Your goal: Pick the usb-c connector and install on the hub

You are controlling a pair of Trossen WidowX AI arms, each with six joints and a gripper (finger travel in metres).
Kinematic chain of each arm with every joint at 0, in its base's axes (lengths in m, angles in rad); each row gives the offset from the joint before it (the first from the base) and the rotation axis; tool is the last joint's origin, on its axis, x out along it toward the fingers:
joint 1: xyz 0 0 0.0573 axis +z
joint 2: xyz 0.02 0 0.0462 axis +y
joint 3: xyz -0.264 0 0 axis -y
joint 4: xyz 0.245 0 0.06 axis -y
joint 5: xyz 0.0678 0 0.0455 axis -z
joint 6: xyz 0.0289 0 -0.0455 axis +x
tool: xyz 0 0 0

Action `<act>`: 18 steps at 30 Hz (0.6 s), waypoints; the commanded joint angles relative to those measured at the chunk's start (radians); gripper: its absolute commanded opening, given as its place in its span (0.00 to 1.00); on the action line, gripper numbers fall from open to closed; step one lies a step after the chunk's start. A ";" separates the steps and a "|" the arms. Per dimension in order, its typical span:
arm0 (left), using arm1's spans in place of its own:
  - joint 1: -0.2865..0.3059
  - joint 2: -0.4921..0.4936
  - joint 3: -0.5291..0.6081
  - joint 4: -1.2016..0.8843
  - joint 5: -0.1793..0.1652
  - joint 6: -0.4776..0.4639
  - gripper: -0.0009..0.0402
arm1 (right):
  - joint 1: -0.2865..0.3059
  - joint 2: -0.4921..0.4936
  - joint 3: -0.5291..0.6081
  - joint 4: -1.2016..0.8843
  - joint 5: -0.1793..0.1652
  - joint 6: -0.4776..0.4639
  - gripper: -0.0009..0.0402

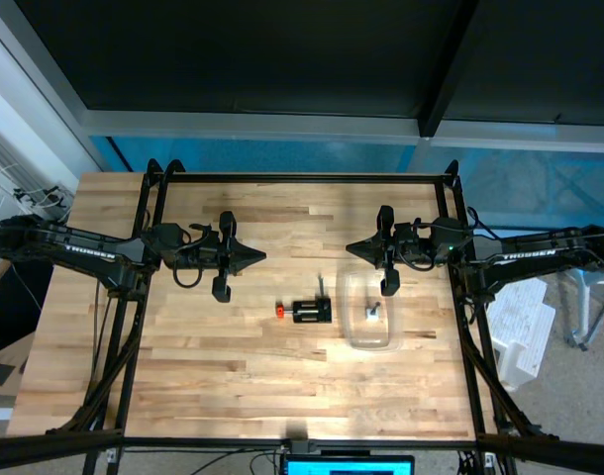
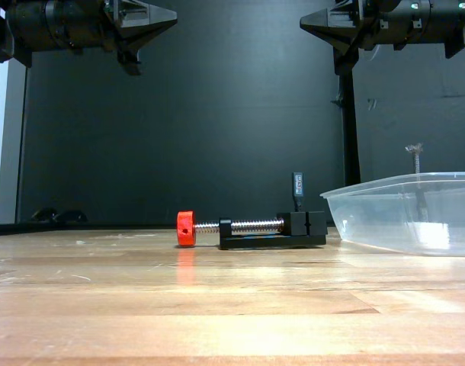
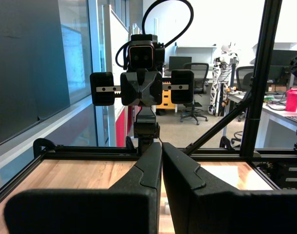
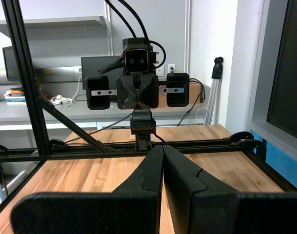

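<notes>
Sitting in clear plastic tray [image 1: 348,297], tiny grey-silver usb-c connector [image 1: 372,313], black orange-ended hub [image 1: 306,311] at its 9 o'clock, clenched left gripper [image 1: 261,257] raised at 10, clenched right gripper [image 1: 351,247] raised at 12

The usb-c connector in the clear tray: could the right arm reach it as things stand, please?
Probably yes: the usb-c connector lies uncovered in the open-topped clear tray, the shut right gripper hangs raised nearby, and the shut left gripper hangs well clear.

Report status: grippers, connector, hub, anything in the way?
Left gripper shut, high, left of the hub. Right gripper shut, high, beyond the clear tray. Usb-c connector lies in that tray, not yet picked. Nothing seen between tray and hub.
</notes>
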State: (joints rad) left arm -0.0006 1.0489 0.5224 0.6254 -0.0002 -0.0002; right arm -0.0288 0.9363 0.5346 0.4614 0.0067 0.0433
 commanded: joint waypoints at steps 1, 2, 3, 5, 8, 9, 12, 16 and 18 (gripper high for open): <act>0.000 0.000 0.000 0.000 0.000 0.000 0.02 | 0.001 0.000 0.000 0.000 0.000 0.000 0.02; 0.000 0.000 0.000 0.000 0.000 0.000 0.02 | 0.000 0.000 0.000 0.000 0.000 0.000 0.02; 0.001 0.000 0.000 0.000 0.000 0.000 0.02 | 0.001 0.000 0.000 0.000 0.000 0.000 0.02; 0.000 0.000 0.000 0.000 0.000 0.000 0.02 | 0.001 0.000 0.000 0.000 0.000 0.000 0.02; 0.000 0.000 0.000 0.000 0.000 0.000 0.02 | 0.000 0.000 0.000 0.001 0.000 0.000 0.02; 0.001 0.000 0.000 0.000 0.000 0.000 0.02 | 0.000 0.000 0.000 0.000 0.000 0.000 0.02; 0.000 0.000 0.000 0.000 0.000 0.000 0.02 | 0.000 0.000 0.000 0.001 0.003 -0.033 0.02; 0.001 0.000 0.000 0.000 0.000 0.000 0.02 | 0.000 0.002 0.000 0.001 0.001 -0.056 0.02; 0.000 0.000 0.000 0.000 0.000 0.000 0.02 | 0.001 0.002 0.000 0.001 0.000 -0.056 0.02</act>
State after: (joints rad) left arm -0.0002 1.0485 0.5224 0.6254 -0.0002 -0.0006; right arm -0.0288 0.9379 0.5350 0.4618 0.0071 -0.0139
